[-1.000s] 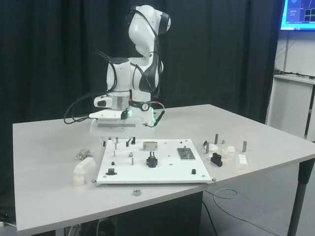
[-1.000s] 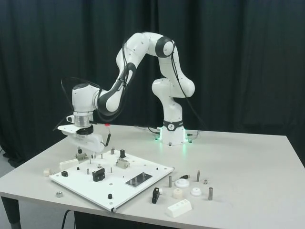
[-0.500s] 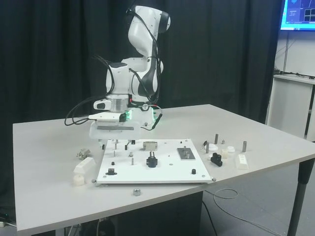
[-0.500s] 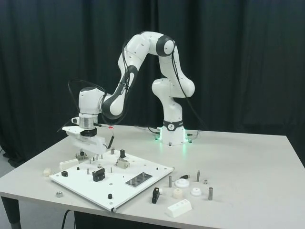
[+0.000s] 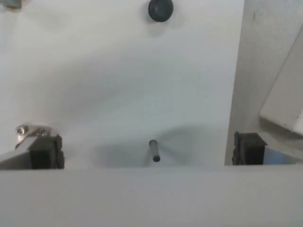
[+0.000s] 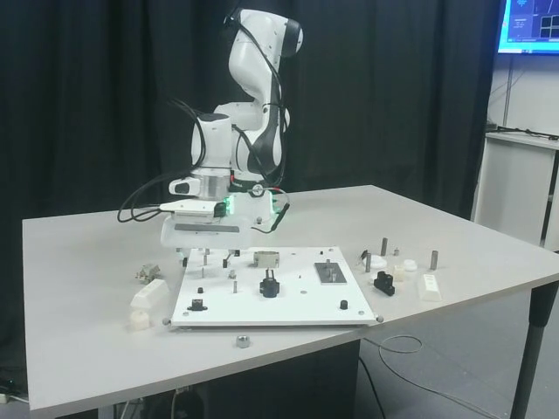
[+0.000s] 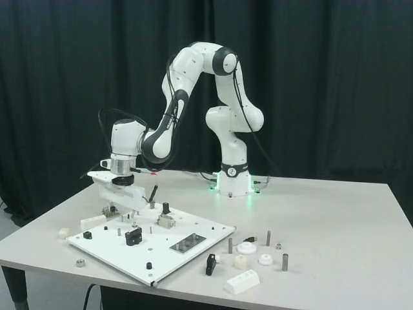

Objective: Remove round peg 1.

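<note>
I hang my gripper [image 5: 147,152] over the far left corner of the white board [image 6: 288,301], and my fingers [image 5: 46,152] stand wide apart with nothing between them but the peg [image 5: 154,151]. It is a thin grey pin standing upright in its hole in the board, about midway between my two black pads in the wrist view, still seated and untouched.

Over the last second my wrist has slid from the board's outer edge inward along the table [image 6: 79,288], and the forearm now stands more upright behind it. In the room views my gripper [image 7: 121,195] sits low over the small pins at that corner, close above the board but not on it.

I judge that the approach is nearly done: I am lined up, and what is left is to come down, close on the peg and draw it straight up. The pin is slim, so a small sideways error could let it slip past one pad or bend it in the hole. A white block [image 6: 149,297] lies on the table just beside that board edge; I should keep clear of it.
</note>
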Robot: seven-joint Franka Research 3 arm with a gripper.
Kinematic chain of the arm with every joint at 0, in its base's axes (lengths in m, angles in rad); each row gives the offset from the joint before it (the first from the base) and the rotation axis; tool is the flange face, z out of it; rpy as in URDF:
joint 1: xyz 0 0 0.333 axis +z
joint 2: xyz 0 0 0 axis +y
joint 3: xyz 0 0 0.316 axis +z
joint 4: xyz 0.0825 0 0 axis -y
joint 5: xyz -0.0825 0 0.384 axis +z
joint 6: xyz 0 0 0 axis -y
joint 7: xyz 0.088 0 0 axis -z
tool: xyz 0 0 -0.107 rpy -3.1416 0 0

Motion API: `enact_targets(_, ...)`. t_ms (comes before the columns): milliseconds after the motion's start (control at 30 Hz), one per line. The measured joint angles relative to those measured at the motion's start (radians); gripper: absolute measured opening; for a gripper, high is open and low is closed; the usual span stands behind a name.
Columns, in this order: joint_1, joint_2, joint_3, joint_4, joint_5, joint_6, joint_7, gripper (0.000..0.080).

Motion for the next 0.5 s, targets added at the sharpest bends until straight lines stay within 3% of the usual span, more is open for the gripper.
enact_targets(500, 0.0, 0.004, 0.002, -0.002, 0.037, -0.015, 0.0, 0.08)
